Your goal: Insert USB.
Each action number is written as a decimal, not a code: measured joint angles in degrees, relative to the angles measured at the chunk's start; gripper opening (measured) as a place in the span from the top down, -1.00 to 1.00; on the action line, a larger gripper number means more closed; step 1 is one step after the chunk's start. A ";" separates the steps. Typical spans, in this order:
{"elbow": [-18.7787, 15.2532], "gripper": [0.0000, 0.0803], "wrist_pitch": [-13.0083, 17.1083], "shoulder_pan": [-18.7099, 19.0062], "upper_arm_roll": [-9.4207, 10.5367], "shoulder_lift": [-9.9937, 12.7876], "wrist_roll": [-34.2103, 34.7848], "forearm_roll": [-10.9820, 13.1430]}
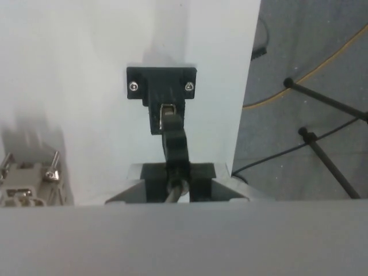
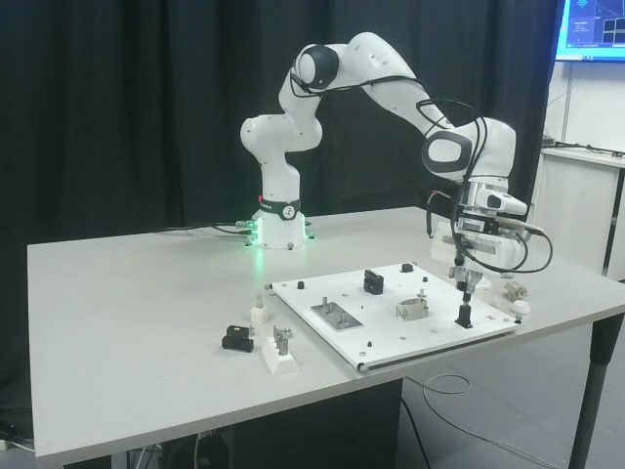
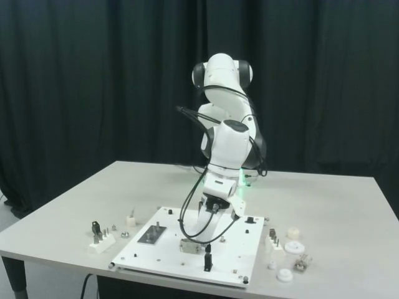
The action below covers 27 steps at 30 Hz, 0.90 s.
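tool (image 1: pixel 177 183) is clamped on the black usb plug (image 1: pixel 174 141), holding it just above the black socket block (image 1: pixel 161 92) screwed to the white board (image 2: pixel 391 318). wrist view shows the plug's metal tip at the socket mouth, seating depth unclear. board lies on the grey bench (image 2: pixel 137 293), socket near its edge.

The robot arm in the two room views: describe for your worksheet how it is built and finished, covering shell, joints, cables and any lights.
The arm has smooth, rounded white shells with black bands at the joints. Black cables loop loosely along the forearm down to the hand, which is darker and boxier than the links. The white base is bolted to the grey table and shows a green light at its foot.
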 joint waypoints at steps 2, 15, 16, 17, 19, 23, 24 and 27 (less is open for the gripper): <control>0.00 0.83 0.04 -0.03 0.00 0.00 0.02 0.00; 0.02 0.83 0.13 -0.29 0.21 0.02 0.26 0.00; 0.02 0.83 0.13 -0.31 0.23 0.01 0.31 0.00; 0.02 0.83 0.12 -0.32 0.26 0.01 0.34 0.00; 0.02 0.83 0.09 -0.35 0.31 0.01 0.37 0.00; 0.02 0.83 -0.05 -0.49 0.46 -0.02 0.57 0.00; 0.02 0.83 -0.09 -0.53 0.50 -0.02 0.68 0.00; 0.02 0.83 -0.18 -0.68 0.64 -0.04 1.02 0.00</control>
